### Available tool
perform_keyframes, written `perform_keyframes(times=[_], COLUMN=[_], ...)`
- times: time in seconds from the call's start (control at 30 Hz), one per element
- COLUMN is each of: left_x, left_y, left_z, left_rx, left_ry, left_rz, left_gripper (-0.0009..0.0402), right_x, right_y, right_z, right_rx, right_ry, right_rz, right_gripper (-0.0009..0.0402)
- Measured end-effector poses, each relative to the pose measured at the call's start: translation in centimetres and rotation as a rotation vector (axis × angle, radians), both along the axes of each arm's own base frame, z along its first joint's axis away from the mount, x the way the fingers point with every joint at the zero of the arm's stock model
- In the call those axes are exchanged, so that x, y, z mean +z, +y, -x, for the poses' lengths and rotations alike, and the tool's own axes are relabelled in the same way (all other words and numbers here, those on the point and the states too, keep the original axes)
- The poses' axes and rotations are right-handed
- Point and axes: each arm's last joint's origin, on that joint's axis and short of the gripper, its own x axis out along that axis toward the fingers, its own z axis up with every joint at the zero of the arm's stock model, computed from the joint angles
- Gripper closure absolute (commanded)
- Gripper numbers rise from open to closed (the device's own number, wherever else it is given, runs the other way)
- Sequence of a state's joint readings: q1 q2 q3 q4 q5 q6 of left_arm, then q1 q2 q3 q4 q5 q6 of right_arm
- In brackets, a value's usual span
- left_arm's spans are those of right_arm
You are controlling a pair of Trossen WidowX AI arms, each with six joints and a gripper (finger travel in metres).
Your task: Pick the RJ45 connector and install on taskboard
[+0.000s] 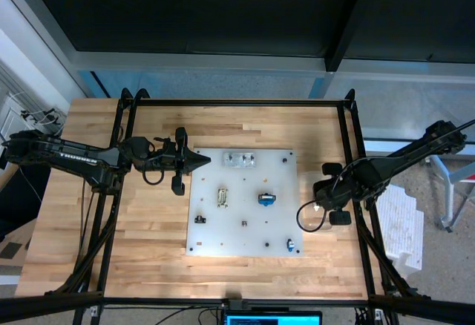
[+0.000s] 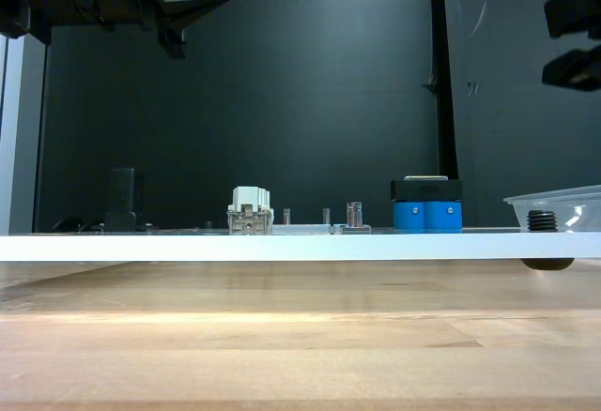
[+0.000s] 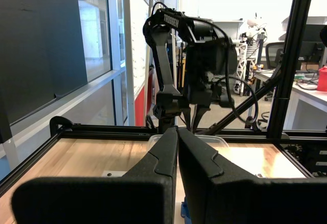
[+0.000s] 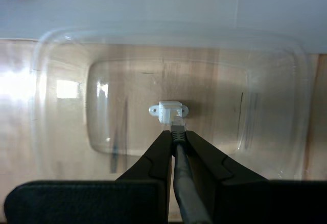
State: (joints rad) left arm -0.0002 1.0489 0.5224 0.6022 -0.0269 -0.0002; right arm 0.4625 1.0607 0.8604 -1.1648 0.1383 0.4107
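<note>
- Right wrist view is showing the right gripper (image 4: 176,133) clamped on the RJ45 connector (image 4: 170,110) by its grey stem (image 4: 180,157), with the white plug sitting just ahead of the fingertips
- I'm reading its long axis as running in line with the fingers, small ears pointing sideways
- It's hanging over the clear tray (image 4: 61,86), and I'm seeing nothing else inside from here
- I'm placing the taskboard (image 1: 245,225) just beside the tray, toward the left arm, so I'm expecting an inward carry
- I'm seeing the left gripper (image 1: 199,160) hovering over the board's far-left edge, fingers together on nothing, so the right arm is looking like the working one
</note>
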Motion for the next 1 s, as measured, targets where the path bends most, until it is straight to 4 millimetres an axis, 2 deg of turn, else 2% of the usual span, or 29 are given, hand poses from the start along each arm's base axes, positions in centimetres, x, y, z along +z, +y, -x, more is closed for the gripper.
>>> perform_keyframes(times=[0.23,0.5,1.0], left_x=[0.0,0.0,0.0], left_y=[0.0,0.0,0.0], left_z=[0.0,0.0,0.0], left_rx=[0.000,0.000,0.000], left_ry=[0.000,0.000,0.000], left_rz=[0.000,0.000,0.000], left_gripper=[0.0393,0.0393,0.0393], right_x=[2.0,2.1,2.5], right_y=[0.0,0.3,4.2], right_z=[0.0,-0.3,-3.8], right_rx=[-0.002,-0.015,-0.057], right_ry=[-0.016,-0.014,0.028], right_rz=[-0.014,-0.032,-0.059], right_gripper=[0.0393,0.0393,0.0393])
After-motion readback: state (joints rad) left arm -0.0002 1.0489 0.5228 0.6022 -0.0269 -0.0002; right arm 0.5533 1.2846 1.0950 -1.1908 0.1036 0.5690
